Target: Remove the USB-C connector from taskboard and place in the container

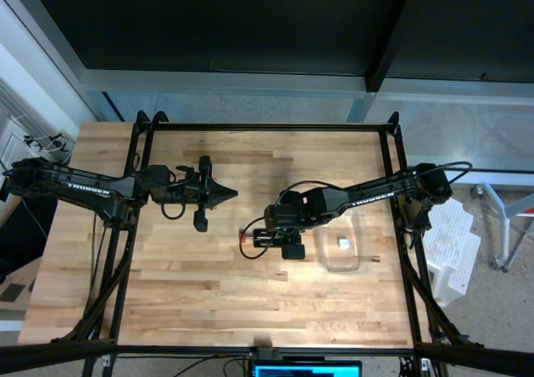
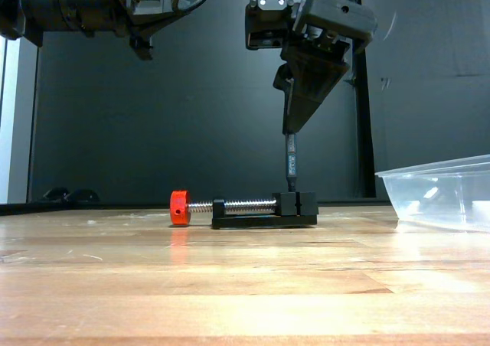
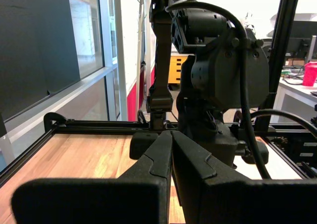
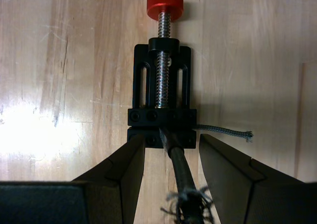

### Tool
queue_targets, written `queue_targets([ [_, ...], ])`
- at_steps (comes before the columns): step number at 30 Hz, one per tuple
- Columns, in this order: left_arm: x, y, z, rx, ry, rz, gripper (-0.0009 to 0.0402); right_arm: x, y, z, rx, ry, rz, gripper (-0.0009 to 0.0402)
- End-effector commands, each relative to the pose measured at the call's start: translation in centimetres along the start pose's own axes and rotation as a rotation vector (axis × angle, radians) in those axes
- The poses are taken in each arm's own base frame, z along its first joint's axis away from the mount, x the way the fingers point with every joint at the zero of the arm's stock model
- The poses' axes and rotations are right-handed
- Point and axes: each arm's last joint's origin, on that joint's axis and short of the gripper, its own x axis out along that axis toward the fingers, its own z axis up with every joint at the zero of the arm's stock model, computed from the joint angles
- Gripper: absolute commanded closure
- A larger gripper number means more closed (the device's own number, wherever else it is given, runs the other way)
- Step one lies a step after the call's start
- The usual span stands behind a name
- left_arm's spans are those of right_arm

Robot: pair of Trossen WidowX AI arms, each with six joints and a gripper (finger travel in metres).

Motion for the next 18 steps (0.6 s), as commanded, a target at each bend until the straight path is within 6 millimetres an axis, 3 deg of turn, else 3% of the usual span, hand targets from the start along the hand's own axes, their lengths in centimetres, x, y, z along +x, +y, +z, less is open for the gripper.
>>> queue_targets([
  [1,0.0,0.01,0.01,0.0,0.0,0.0,0.0393,0.31,0.04,0.0,-0.01,0.006,-0.001,0.0244],
  [18,0.0,0.0,0.01,0.0,0.0,0.0,0.0393,0.54,0.06,0.06,-0.004,0.003,-0.001,0.0322],
])
